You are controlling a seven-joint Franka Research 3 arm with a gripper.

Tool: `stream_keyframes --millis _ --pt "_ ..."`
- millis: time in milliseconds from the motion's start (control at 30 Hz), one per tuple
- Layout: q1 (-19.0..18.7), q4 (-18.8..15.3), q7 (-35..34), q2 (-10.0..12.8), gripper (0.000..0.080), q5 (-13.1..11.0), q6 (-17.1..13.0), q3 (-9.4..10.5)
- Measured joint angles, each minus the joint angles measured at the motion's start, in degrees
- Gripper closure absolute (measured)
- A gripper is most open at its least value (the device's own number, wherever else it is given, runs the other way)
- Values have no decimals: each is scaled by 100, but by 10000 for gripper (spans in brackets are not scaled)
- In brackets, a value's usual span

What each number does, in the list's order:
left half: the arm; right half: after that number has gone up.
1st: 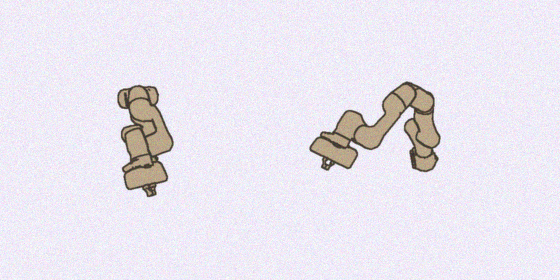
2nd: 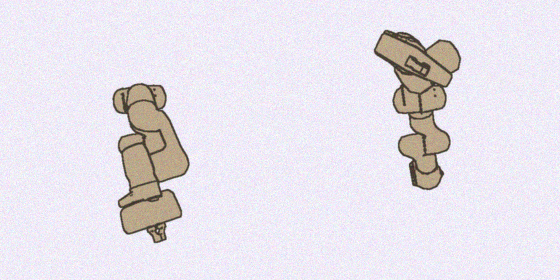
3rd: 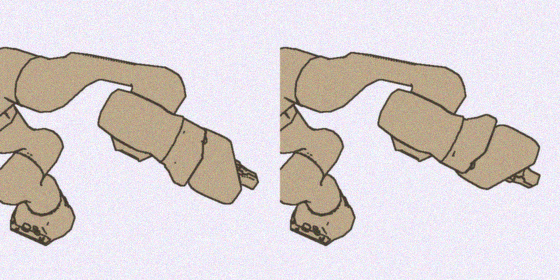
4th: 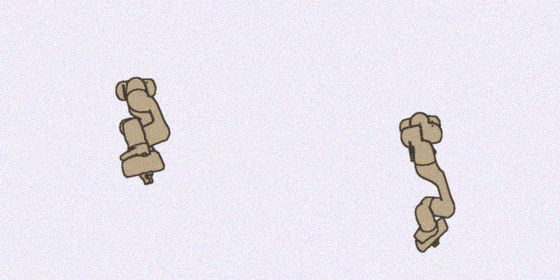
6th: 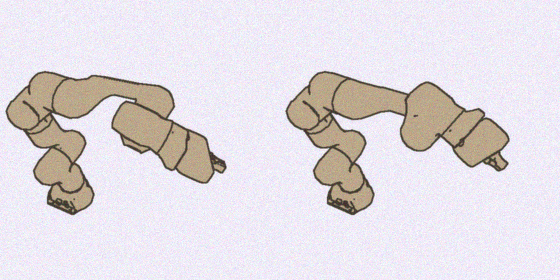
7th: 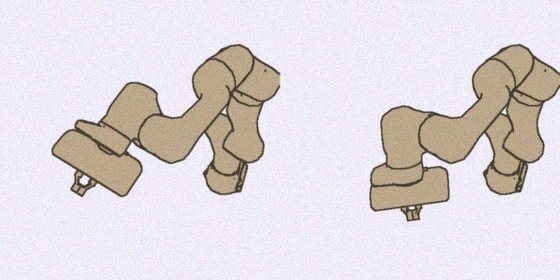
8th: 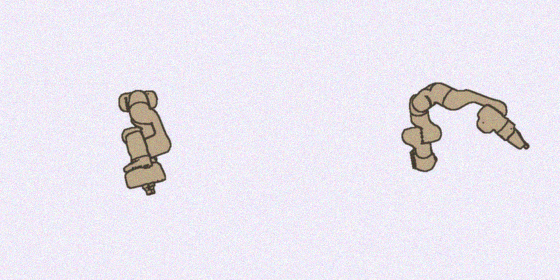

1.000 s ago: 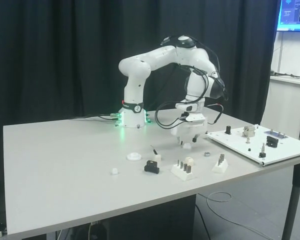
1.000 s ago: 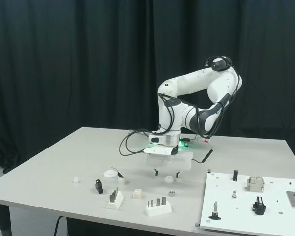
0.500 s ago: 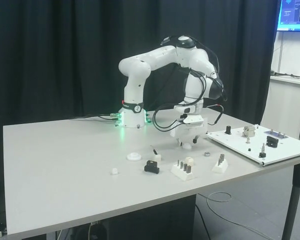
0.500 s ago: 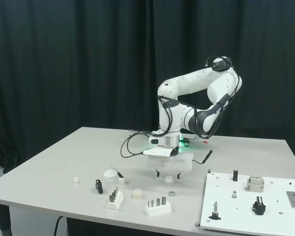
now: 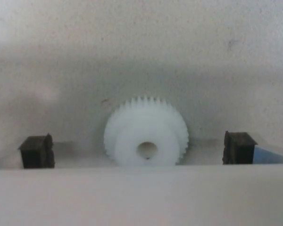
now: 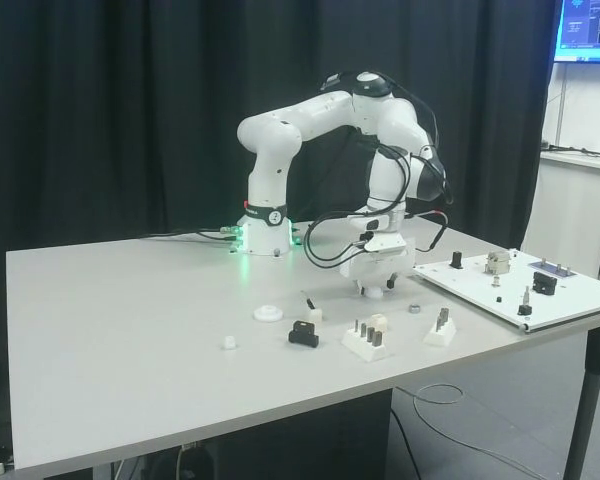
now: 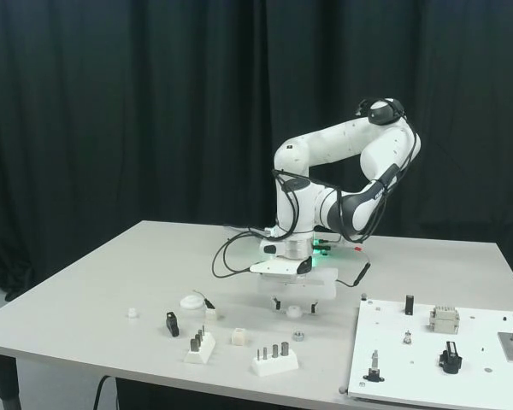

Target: Pick medium gear.

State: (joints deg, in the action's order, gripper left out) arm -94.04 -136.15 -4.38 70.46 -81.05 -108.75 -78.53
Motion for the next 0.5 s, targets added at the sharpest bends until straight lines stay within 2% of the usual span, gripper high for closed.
stream_keyframes --millis 500 --pt "32 -1 -79 0 3 -102 0 33"
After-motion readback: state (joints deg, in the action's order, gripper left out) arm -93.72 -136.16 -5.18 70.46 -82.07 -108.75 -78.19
